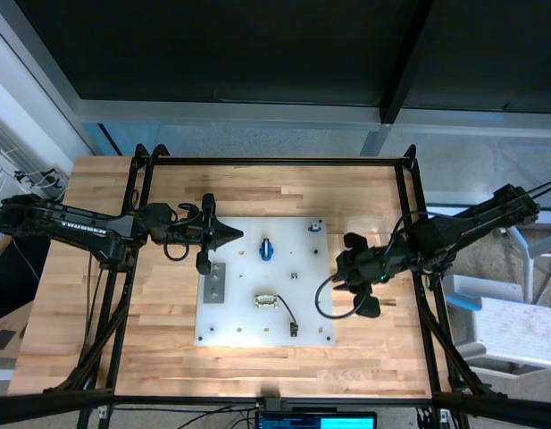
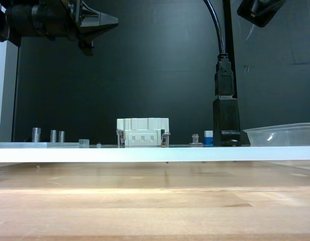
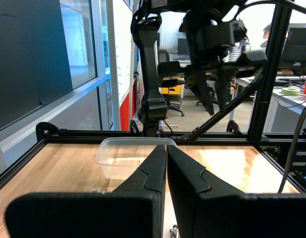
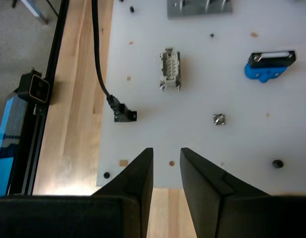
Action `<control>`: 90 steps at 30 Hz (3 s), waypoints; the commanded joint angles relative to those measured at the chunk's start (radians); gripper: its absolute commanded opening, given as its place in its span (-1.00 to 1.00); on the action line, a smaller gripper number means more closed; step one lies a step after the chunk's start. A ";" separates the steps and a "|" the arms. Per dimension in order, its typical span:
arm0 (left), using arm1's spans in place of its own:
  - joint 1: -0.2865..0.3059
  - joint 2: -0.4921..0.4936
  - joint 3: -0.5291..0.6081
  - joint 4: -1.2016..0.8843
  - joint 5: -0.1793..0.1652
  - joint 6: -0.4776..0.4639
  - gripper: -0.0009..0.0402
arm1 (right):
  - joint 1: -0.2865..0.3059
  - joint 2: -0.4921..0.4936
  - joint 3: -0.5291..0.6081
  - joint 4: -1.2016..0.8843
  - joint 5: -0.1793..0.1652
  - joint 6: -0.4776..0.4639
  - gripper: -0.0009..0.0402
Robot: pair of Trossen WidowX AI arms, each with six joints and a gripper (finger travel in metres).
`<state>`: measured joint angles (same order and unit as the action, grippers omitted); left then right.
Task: Remove the USB connector from the USB hub and place in the container
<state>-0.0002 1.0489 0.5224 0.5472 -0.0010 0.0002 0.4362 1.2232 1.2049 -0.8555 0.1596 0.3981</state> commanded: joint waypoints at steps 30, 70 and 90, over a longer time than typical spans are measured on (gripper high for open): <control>0.000 0.000 0.000 0.000 0.000 0.000 -0.95 | 0.138 0.399 0.184 0.064 0.063 0.165 -0.43; 0.000 0.000 0.000 0.000 0.000 0.000 -0.95 | 0.117 0.575 0.179 0.211 0.112 0.169 -0.57; 0.000 0.000 0.000 0.000 0.000 0.000 -0.95 | 0.117 0.575 0.180 0.209 0.106 0.152 -0.96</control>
<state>-0.0002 1.0489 0.5224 0.5472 -0.0013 0.0002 0.5533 1.7981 1.3842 -0.6468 0.2687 0.5552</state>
